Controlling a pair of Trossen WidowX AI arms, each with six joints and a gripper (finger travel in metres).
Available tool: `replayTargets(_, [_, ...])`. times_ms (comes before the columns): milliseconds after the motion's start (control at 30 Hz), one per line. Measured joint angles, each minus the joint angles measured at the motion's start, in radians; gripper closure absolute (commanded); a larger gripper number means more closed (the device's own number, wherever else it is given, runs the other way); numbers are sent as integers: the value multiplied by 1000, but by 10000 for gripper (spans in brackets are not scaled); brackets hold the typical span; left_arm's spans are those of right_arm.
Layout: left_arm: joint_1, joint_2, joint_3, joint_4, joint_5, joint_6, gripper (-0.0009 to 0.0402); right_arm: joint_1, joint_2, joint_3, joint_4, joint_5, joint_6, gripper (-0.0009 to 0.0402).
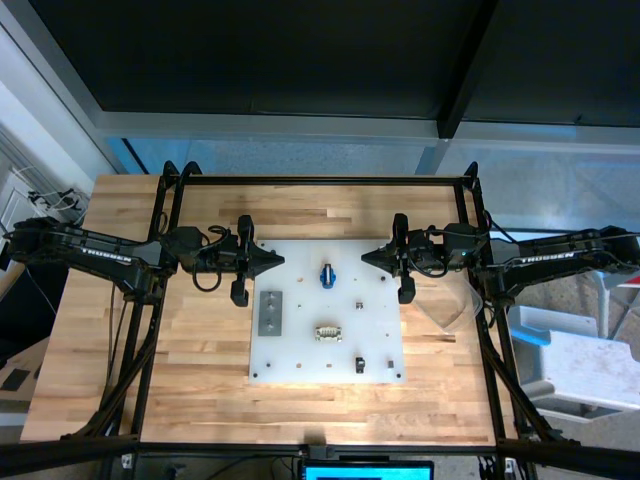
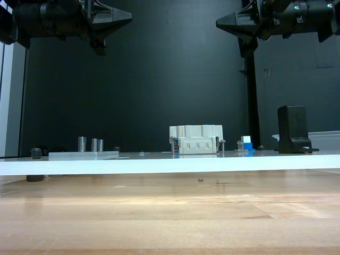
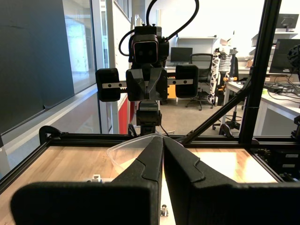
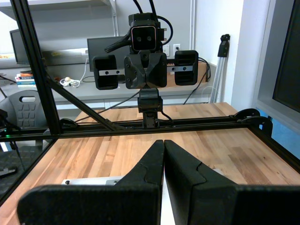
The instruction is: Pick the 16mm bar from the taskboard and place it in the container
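From above, the white board (image 1: pixel 300 355) lies in the middle of the wooden table (image 1: pixel 150 380). On it are a grey block (image 1: pixel 271 312) near its left edge, a blue knob (image 1: pixel 328 275) toward the far side, a pale plug socket (image 1: pixel 327 332) in the middle and a small black fitting (image 1: pixel 360 362) near the front. The left gripper (image 1: pixel 281 258) hangs over the board's far left corner. The right gripper (image 1: pixel 364 257) hangs over the far right part, and the two tips point at each other. A clear tub (image 1: pixel 452 312) sits on the wood just beside the board's right edge, under the right arm.

From table height, both grippers are high above the board, well apart from everything on it. A few short metal pegs (image 2: pixel 94 144) stand upright on the grey block, and I cannot tell which of them is the 16mm bar. A tall black block (image 2: pixel 292 135) stands at the board's right.

The left wrist camera shows the left gripper's fingers pressed together along a thin seam, holding nothing. The tub's rim and the right arm lie beyond them.

The right wrist camera shows the same of the right gripper: fingers closed and empty, facing the left arm across the table.
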Motion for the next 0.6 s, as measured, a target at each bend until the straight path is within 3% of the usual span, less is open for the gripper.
replayTargets(500, [0, 0, 0, 0, 0, 0, 393, 0, 0, 8, -4, 0, 25, 393])
replayTargets(600, [0, 0, 0, 0, 0, 0, 393, 0, 0, 40, -81, 0, 29, 393])
